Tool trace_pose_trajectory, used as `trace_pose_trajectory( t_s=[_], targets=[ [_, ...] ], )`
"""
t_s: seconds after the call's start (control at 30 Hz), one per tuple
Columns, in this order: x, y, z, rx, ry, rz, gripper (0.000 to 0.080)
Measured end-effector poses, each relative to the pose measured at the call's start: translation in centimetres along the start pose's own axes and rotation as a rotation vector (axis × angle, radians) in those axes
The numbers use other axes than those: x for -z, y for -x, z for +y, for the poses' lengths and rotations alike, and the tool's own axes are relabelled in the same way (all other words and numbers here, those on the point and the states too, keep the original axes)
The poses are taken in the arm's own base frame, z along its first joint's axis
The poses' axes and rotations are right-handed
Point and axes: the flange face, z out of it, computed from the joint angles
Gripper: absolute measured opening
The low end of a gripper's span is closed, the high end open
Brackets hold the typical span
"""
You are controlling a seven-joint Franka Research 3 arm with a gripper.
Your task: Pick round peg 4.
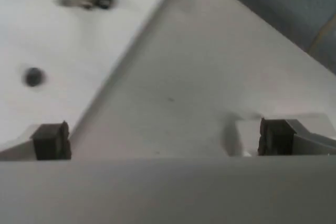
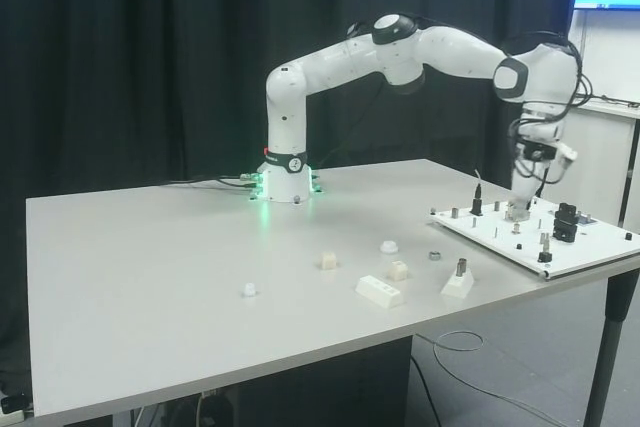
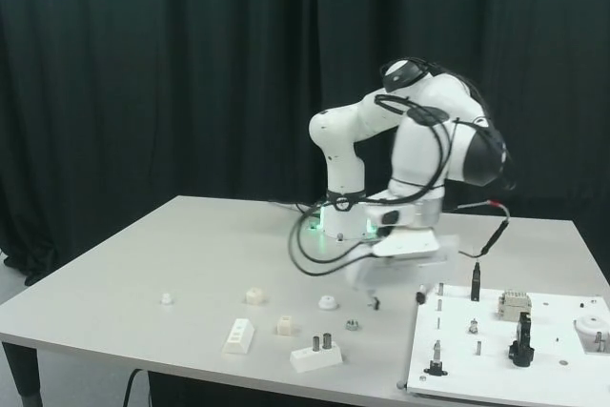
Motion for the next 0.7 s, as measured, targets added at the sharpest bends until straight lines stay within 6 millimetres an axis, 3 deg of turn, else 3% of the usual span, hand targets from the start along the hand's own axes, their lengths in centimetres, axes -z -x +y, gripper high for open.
trace_pose_trajectory(
  t_s=[0.2, 0.7],
  targets=[
    [-1.1, -1.0, 3.2, -0.185, 0.002, 0.003, 0.0800],
    [-4.5, -1.6, 10.8, -0.855, -0.101, -0.036, 0.0800]
  ],
)
